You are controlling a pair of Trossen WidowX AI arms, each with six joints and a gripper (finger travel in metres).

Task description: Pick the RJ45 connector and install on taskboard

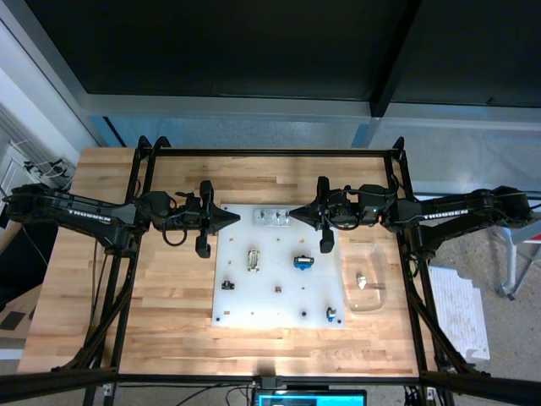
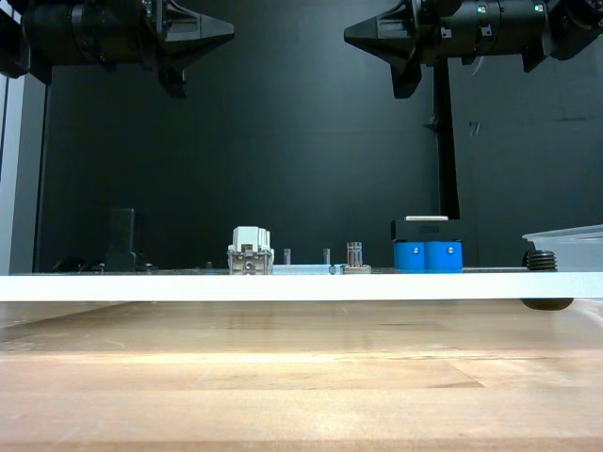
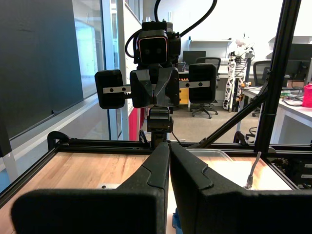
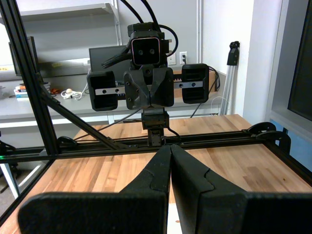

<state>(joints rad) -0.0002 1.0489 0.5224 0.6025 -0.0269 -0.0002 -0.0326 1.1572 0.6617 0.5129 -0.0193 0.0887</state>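
Guessing they're just parked: left jaws and right jaws both pressed together on nothing, high over the white board [image 1: 254,292], and I can't tell if the RJ45 connector's in the blue jack [image 1: 331,315] below.

**Board in the middle, tray to its right**

The task board [image 1: 254,296] lies on the table [image 1: 152,321]. The tray [image 1: 382,288] sits just beside its right edge, with a block [image 1: 362,281] inside. The jack [image 1: 330,315] stands at the board's near right corner. Above the board's far edge, the left gripper [image 1: 233,218] and right gripper [image 1: 295,215] hang tip to tip, apart. I cannot tell where the connector is.
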